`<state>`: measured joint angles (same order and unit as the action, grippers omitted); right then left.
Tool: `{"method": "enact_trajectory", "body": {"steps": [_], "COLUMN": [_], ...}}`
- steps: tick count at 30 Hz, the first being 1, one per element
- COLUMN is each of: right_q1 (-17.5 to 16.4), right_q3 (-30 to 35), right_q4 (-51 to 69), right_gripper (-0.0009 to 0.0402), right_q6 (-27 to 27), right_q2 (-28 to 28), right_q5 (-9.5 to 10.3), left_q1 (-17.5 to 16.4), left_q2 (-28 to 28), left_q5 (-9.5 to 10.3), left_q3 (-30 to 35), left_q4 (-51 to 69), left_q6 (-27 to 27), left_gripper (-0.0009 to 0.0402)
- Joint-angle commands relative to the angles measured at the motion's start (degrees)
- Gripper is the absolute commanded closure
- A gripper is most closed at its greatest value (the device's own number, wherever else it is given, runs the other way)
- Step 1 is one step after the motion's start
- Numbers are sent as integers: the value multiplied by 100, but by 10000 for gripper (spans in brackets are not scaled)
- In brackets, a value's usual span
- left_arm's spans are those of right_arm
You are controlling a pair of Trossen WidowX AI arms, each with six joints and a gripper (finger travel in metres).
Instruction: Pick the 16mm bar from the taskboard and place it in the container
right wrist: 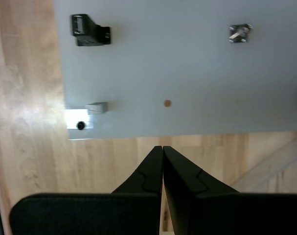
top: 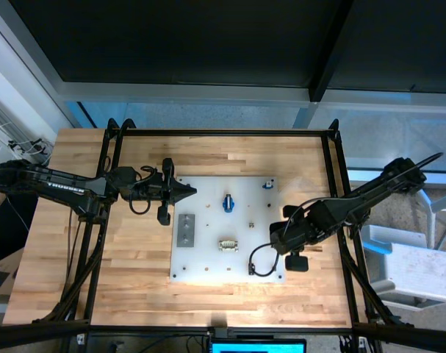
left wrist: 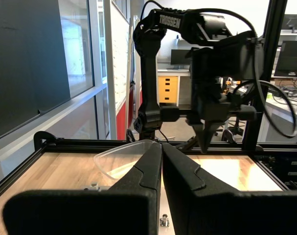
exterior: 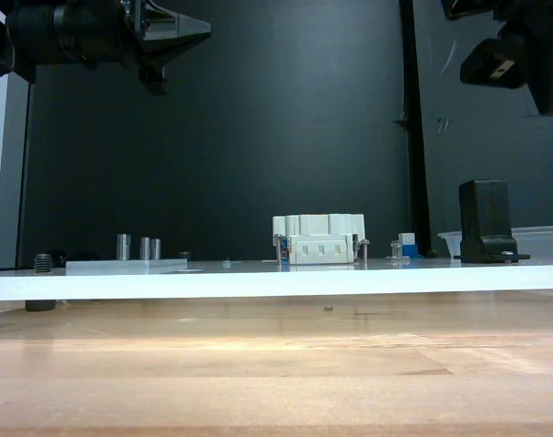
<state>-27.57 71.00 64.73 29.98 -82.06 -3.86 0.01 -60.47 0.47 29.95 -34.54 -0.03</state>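
The white taskboard (top: 208, 261) lies mid-table with a grey metal block (top: 186, 229) near its left edge. Three short metal bars stand upright in that block; the thickest bar (exterior: 123, 246) is the leftmost in the low view, and I cannot tell which is the 16mm bar. My left gripper (top: 190, 191) hovers shut above the board's far-left corner, well above the bars (left wrist: 161, 145). My right gripper (top: 280, 239) hangs shut over the board's right edge, holding nothing (right wrist: 162, 147). The clear container (left wrist: 123, 157) sits by the board's right side (exterior: 531, 240).
On the board stand a blue knob (top: 228, 202), a beige connector (top: 228, 245) and a black upright part (exterior: 485, 221). A black frame (top: 223, 133) rings the wooden table. The right arm (left wrist: 207, 54) rises opposite the left gripper.
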Motion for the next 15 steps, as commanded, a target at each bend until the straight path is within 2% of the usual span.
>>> {"method": "enact_trajectory", "body": {"steps": [1,15], "right_q1": [-133,-651], "right_q3": [236,640], "right_q4": [87,127], "right_gripper": [393,393], "right_q6": [109,616], "right_q2": [-197,-793], "right_q5": [9,44], "left_q1": [-2,0], "left_q2": [-2,0], "left_q5": [-2,-2], "left_q3": [0,0], "left_q4": [0,0], "left_q6": [2,2], "left_gripper": [393,393]}}
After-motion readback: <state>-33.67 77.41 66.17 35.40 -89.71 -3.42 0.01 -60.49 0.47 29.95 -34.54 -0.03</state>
